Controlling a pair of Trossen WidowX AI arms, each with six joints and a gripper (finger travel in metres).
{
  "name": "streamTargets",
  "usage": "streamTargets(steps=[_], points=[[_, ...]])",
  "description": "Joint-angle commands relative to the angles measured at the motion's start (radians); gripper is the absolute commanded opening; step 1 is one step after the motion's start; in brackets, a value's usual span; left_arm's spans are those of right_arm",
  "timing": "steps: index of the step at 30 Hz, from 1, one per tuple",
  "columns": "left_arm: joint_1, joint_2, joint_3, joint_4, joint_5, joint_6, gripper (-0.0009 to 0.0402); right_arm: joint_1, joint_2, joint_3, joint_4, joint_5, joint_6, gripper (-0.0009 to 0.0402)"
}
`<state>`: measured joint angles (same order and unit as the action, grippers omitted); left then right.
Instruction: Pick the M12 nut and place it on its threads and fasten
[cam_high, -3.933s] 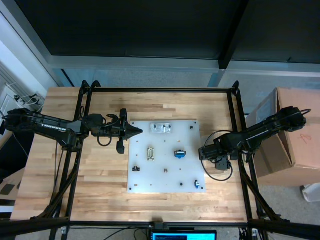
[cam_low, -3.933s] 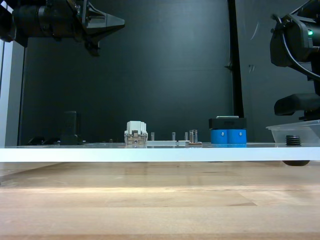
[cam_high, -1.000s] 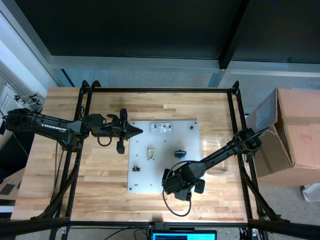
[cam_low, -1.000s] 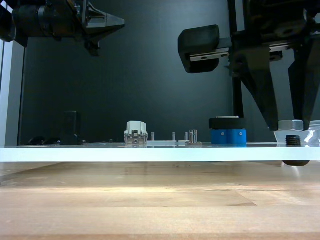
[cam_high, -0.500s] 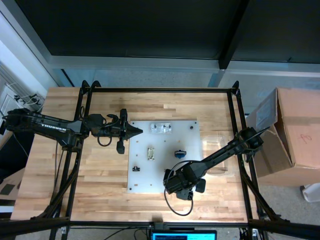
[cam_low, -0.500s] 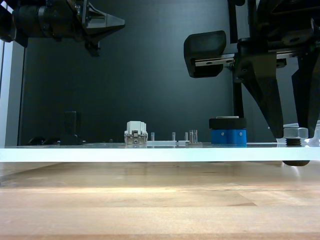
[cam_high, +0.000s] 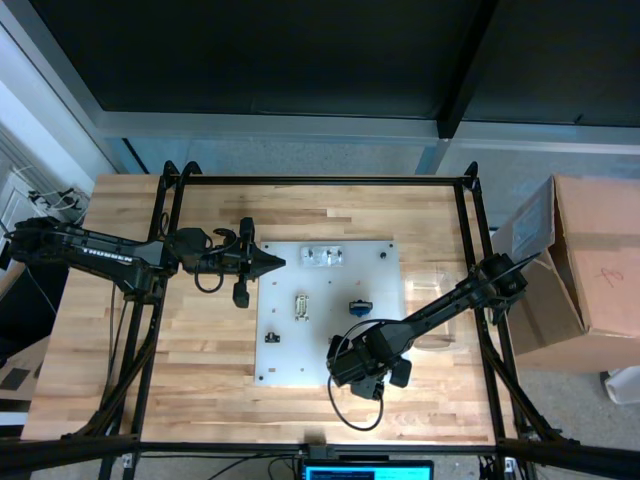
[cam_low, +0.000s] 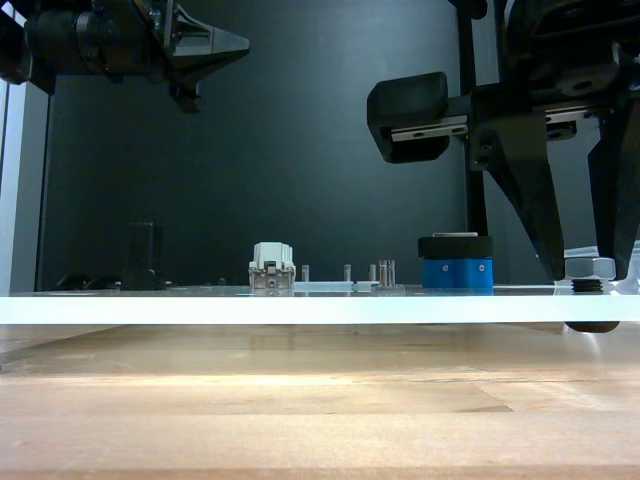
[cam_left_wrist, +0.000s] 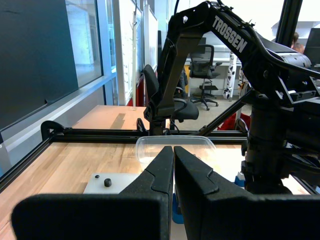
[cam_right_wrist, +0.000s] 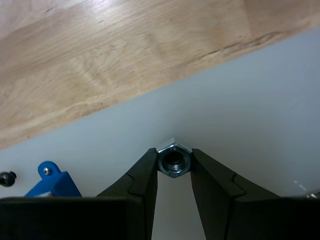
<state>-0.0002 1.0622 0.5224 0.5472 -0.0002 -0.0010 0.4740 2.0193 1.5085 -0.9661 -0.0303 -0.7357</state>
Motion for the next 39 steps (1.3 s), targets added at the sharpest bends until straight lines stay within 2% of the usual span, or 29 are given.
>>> streamTargets(steps=[1,14,29,39], points=[[0.0,0.0,0.0,0.0,0.0,0.0,0.0,-0.002,0.004,-0.003,-0.008,0.004,0.059,0.0019],[0.0,0.0,0.0,0.0,0.0,0.0,0.0,-0.003,0.004,-0.003,-0.008,0.003,0.325,0.0019],[0.0,0.0,0.0,0.0,0.0,0.0,0.0,-0.005,0.002,-0.003,-0.007,0.004,1.151,0.0019],[0.0,0.0,0.0,0.0,0.0,0.0,0.0,-0.005,0.002,-0.003,0.011,0.004,1.625,0.0019]])
